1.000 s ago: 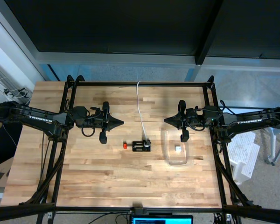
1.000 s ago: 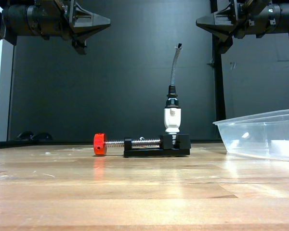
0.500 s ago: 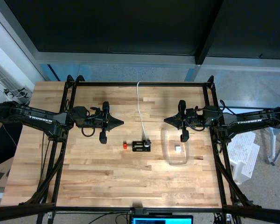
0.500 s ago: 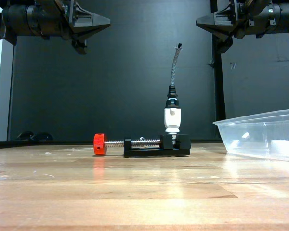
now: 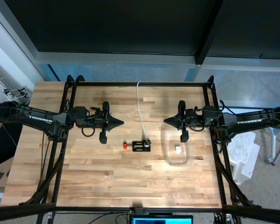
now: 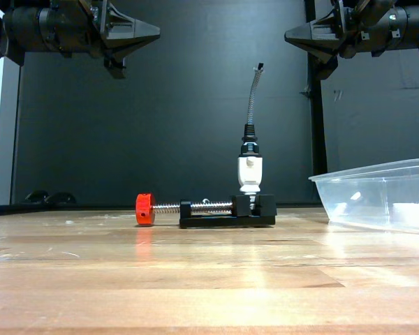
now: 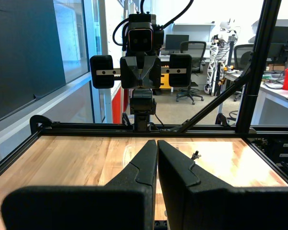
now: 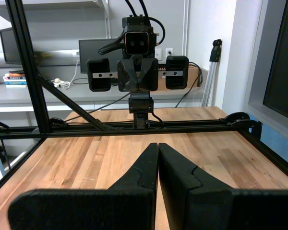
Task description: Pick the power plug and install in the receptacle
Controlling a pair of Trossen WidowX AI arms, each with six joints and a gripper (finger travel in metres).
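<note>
Tabletop (image 5: 107, 177): wide gap betw. left gripper (image 5: 122, 122) & right gripper (image 5: 164, 121), both aloft, fingers (image 7: 141, 167) together.

Left gripper (image 5: 121, 123) and right gripper (image 5: 166, 121) point inward, well apart, with the receptacle (image 5: 147, 142) roughly between them.

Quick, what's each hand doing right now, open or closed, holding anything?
Left hand: closed, empty, raised above the table, left of the vise.
Right hand: closed, empty, raised near the clear tray.
</note>
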